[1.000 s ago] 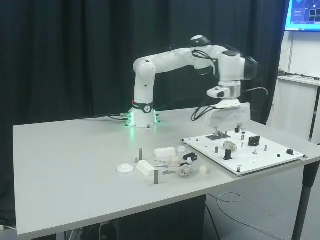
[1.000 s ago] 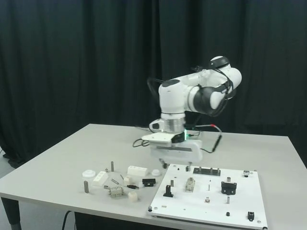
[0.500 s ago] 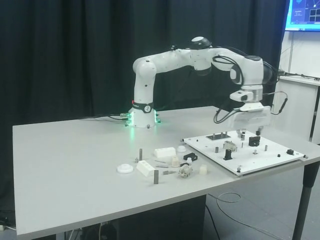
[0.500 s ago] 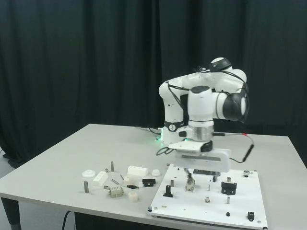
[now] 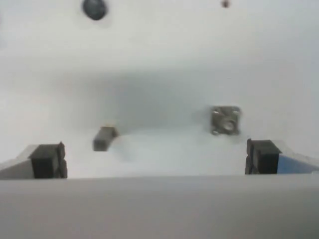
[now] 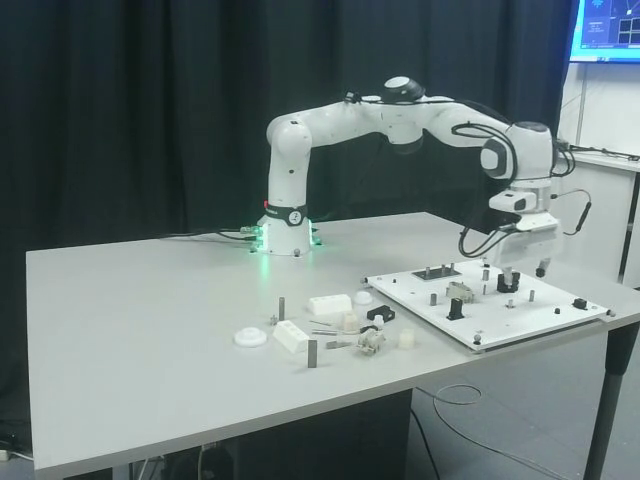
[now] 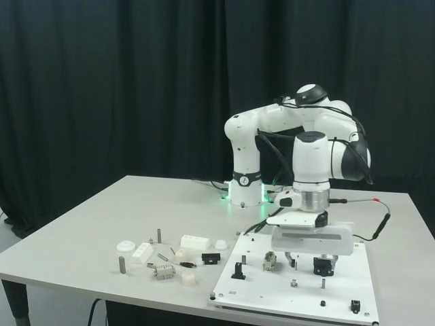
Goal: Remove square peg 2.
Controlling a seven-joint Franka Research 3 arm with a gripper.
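Loose white parts (image 6: 300, 333) lie on the grey table (image 6: 140, 310).

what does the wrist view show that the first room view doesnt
Only the wrist view shows the two open fingertips close up, a small grey peg standing between them on the board, and a square metal fitting.

Only the first room view shows the whole white arm, the grey table and the loose parts lying beside the board.

Both show the white board with the gripper hanging above it, holding nothing.
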